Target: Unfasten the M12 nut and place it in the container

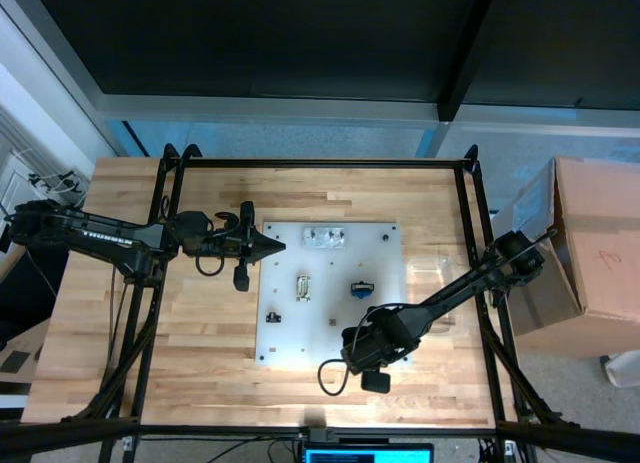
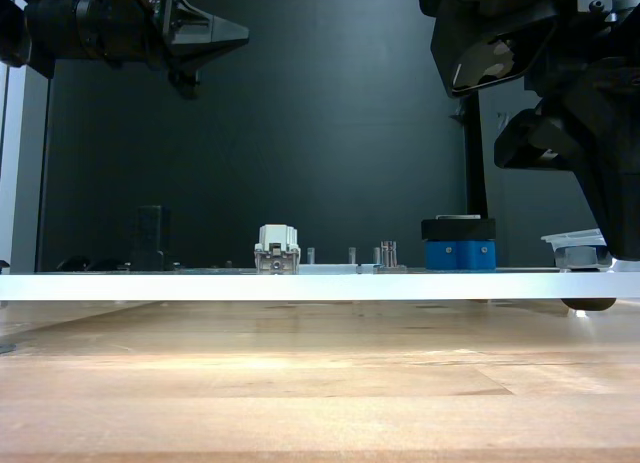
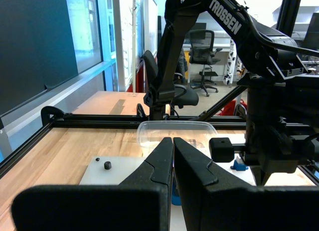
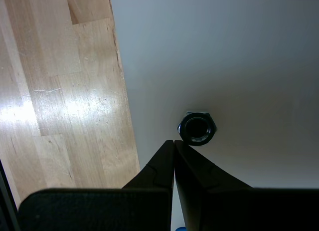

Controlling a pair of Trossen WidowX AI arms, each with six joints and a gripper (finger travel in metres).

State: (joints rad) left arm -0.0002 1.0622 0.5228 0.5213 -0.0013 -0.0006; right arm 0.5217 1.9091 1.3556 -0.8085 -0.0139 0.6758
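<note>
— M12 nut [image 4: 197, 128]: where is it?
— On the white board [image 1: 300, 333], close to its near right edge, on its stud. The right wrist view looks straight down on it and shows a silver hexagon ringing a dark round core. In the low view it sits right down at board level.
— Has the right gripper [image 4: 174, 143] got hold of it?
— No. Its two fingers are pressed together tip to tip with nothing between them. The nut lies just beside the tips, not between them. The gripper points down at the board, and the right arm reaches in from the table's right edge.
— And the container [image 1: 435, 268]?
— It is a clear tray on the wooden table [image 1: 200, 363], just beside the board's right edge. The nut is on the board, apart from the tray. In the low view the tray merely stands behind the nut.
— Left gripper [image 3: 173, 139]?
— High above the board's far left edge, held level and pointing towards the right arm. Its fingers lie closed against each other with only a thin seam between them, and they grasp nothing.
— Anything else on the board?
— A blue block [image 1: 361, 290] with a black top, mid-board, and a white connector [image 1: 303, 288] to its left
</note>
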